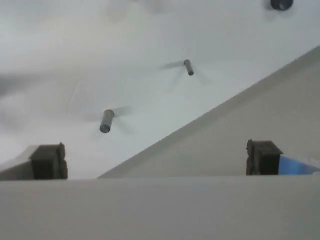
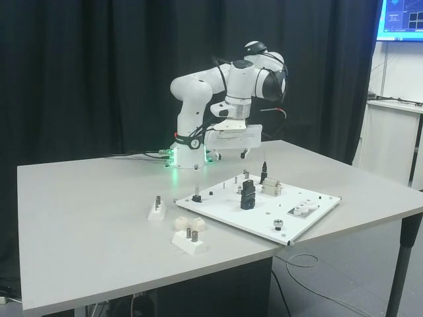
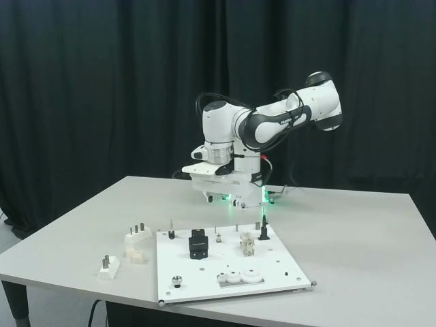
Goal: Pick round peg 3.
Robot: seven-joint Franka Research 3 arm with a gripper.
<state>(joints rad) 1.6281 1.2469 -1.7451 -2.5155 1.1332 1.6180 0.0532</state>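
there, grey round peg (image 1: pixel 106 121) stands upright.

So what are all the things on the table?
Board: one, white, flat on the grey table.
Pegs: two in wrist view, grey, upright on the board.
Block: one, black, mid-board.
Round parts: three, white, near the board's front edge.
Peg holders: three, white, on the table beside the board.
Curtain: black, behind.
Arm: one, white, above the board's far edge.
Gripper: jaws open, holding nothing.
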